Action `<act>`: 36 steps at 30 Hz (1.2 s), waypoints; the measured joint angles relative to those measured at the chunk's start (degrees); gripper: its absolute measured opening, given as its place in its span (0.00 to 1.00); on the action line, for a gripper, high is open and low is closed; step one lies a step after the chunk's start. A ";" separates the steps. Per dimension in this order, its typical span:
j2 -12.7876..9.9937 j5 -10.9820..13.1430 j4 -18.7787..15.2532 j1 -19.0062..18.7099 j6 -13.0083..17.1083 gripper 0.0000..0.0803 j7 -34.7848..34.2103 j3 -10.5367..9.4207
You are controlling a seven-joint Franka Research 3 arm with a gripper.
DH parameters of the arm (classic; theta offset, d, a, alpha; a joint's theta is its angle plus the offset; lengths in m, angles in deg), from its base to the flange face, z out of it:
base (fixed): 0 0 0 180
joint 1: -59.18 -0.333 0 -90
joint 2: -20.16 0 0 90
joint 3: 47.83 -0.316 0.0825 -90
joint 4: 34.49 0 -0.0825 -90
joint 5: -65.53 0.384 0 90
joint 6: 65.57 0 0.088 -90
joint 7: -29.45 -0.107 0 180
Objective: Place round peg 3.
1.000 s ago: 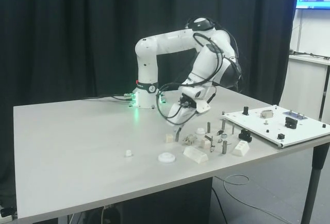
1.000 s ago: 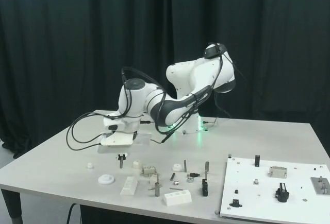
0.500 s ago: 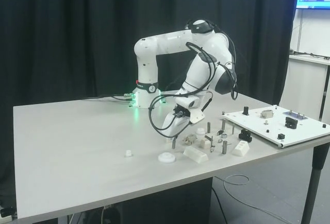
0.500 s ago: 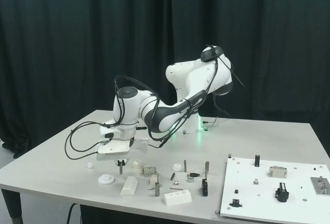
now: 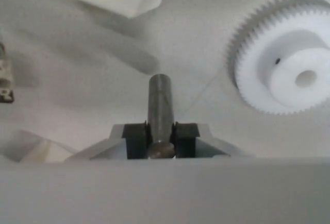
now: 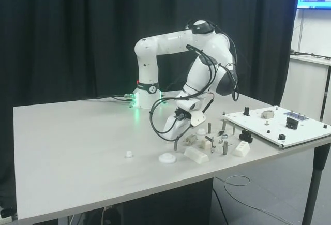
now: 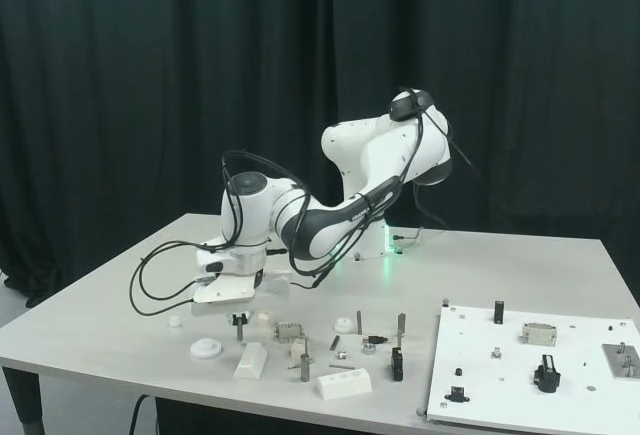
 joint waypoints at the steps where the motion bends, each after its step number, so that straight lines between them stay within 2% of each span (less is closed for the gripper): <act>1: 0.00 0.09 -0.01 -0.03 -0.05 0.14 0.00 -0.02; 18: 0.00 0.63 -0.14 -0.28 -0.25 0.14 -0.27 -0.68; 19: 0.00 0.63 -0.14 -0.28 -0.27 0.41 -0.29 -0.68; 24: 0.00 0.63 -0.14 -0.29 -0.30 0.41 -0.45 -0.64; 25: 0.00 0.63 -0.14 -0.29 -0.30 0.82 -0.47 -0.62; 33: 0.00 0.62 -0.11 -0.37 -0.37 0.82 -0.50 -0.25; 34: 0.00 0.61 -0.11 -0.39 -0.37 0.99 -0.50 -0.20; 36: 0.00 0.60 -0.10 -0.42 -0.39 0.99 -0.50 -0.09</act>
